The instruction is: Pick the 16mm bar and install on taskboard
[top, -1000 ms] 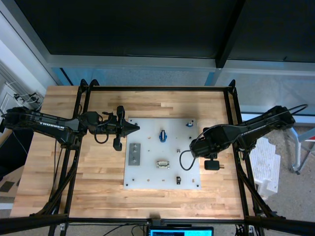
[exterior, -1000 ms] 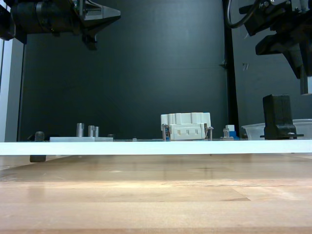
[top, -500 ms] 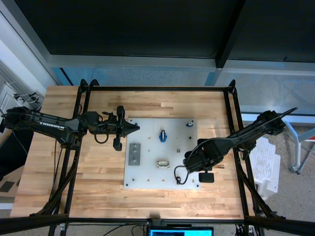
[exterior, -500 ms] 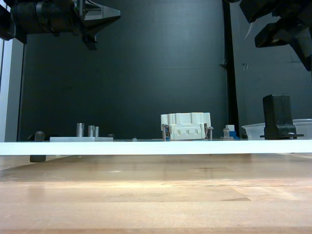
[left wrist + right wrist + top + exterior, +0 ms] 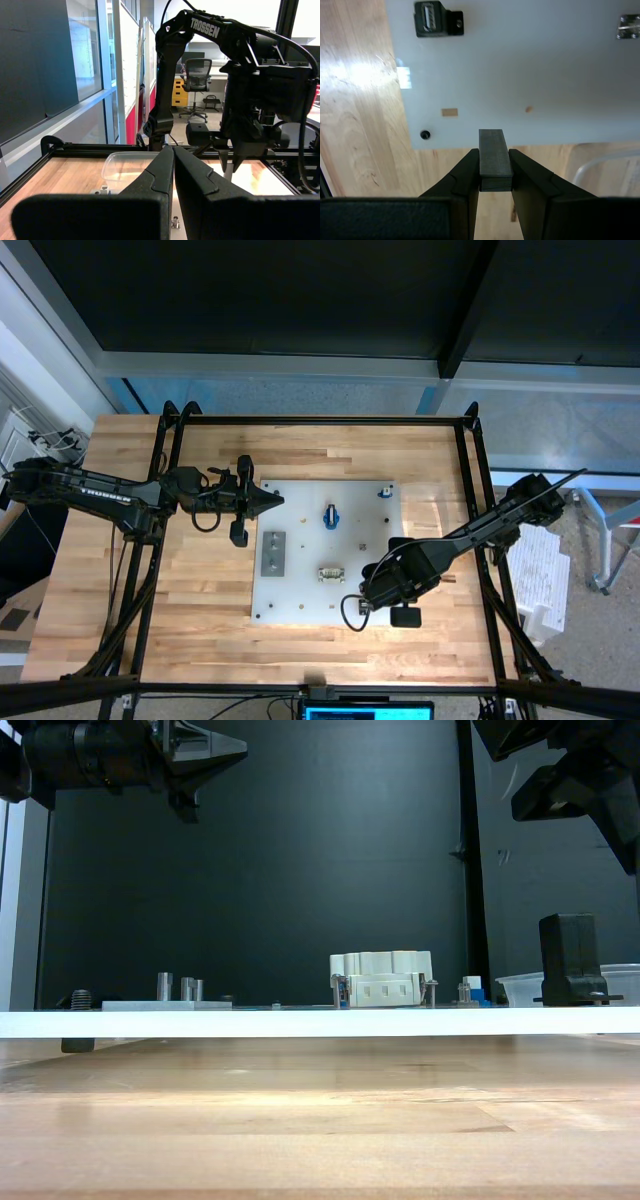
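My right claw [image 5: 495, 172] points down over the near-right corner of the taskboard [image 5: 300, 590], w/ the arm reaching in from the right edge of the counter [image 5: 200, 630]. The claw is narrow and pinches the 16mm bar [image 5: 494, 150] btwn both fingers. The bar is held up above the board's edge. Under me a black fitting [image 5: 437, 19] sits on the board, and a corner hole [image 5: 425, 134] lies just beside the edge. Farther in are the beige connector [image 5: 331, 573], the grey block [image 5: 272, 552] w/ short pegs [image 5: 165, 986] standing up, then the blue knob [image 5: 331, 516]. My left claw [image 5: 275, 501] hangs level above the board's far-left edge, fingers pressed together. A clear tub [image 5: 125, 167] sits on the counter off the board's right edge; I can't tell its contents.
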